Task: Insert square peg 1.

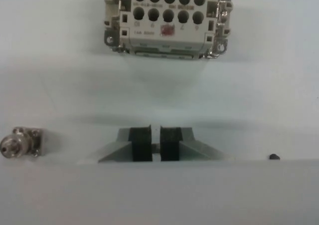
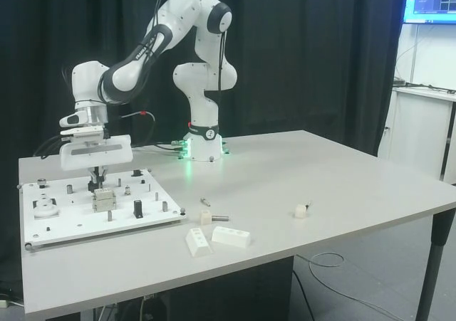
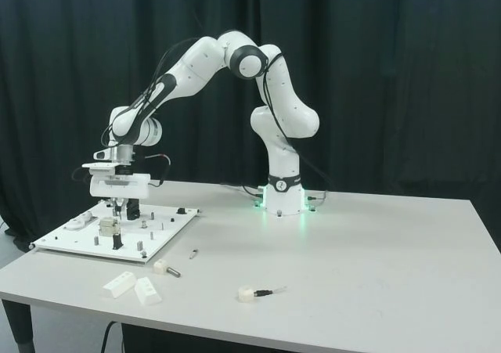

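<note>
Arm (image 3: 196,63) arched over white board (image 2: 153,218), wrist vertical; pincer (image 1: 155,143) — pads nearly touching, holding nothing — near connector (image 1: 167,20)

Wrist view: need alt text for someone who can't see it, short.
The gripper, black fingertips nearly together with a narrow gap, hangs over the white board. Beyond it sits a multi-hole connector block, with a small metal coaxial connector off to one side.

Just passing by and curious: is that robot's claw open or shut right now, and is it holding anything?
Gripper: nearly shut, only a thin gap between the black pads; nothing visible held between them.
</note>
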Controlling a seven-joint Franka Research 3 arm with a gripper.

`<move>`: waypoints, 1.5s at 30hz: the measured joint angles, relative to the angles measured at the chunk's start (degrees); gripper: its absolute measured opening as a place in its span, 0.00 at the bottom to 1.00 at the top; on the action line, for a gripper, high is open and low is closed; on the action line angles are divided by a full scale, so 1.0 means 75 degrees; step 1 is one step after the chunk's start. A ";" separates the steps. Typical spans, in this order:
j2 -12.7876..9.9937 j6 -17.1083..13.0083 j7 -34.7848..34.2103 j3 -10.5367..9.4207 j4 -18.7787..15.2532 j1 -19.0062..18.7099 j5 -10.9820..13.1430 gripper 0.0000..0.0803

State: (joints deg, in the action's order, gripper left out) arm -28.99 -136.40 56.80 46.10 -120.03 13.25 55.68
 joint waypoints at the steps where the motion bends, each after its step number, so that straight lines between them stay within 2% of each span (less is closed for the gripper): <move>1: -0.0008 -0.0005 0.0013 0.0000 0.0000 0.0001 0.0012 0.04; 16: -0.0056 -0.0033 0.0099 -0.0011 0.0000 0.0005 0.0102 0.04; 36: -0.0205 -0.0136 0.0295 -0.0044 0.0003 0.0010 0.0399 0.04; 45: -0.0252 -0.0197 0.0507 -0.0138 0.0004 0.0100 0.0511 0.04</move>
State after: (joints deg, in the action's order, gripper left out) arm -30.88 -137.87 60.60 45.07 -120.01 14.00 59.52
